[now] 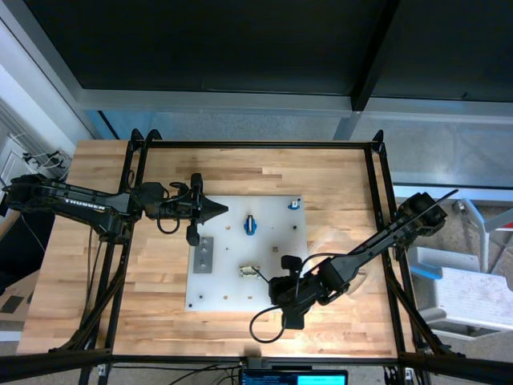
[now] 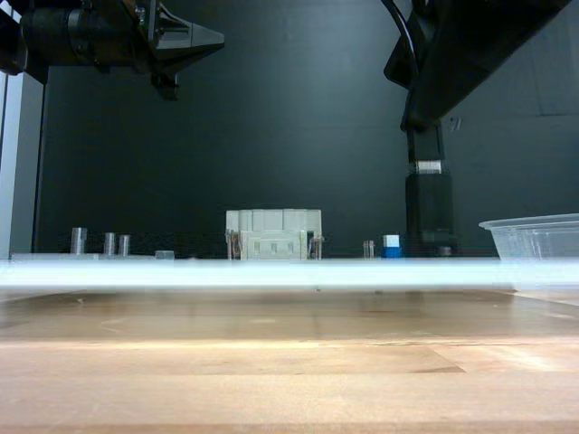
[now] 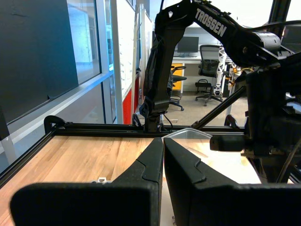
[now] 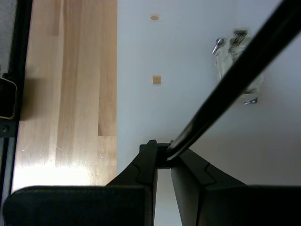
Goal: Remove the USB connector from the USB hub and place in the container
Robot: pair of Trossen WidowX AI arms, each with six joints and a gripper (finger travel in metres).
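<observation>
While the left gripper point(image 1: 218, 210) is parked shut at the left edge of the white board point(image 1: 224, 281), the USB connector point(image 4: 225, 84) is pinched in the right gripper point(image 4: 162, 154) above that board, so transport seems underway: a swing to the nearby container point(image 2: 534, 237), then release, is called for.

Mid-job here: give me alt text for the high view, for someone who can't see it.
Seen from above, the right gripper points down over the near edge of the white board, jaws shut on the black USB connector, which loops out past that edge. The left gripper hangs over the board's far left corner, jaws shut.
</observation>
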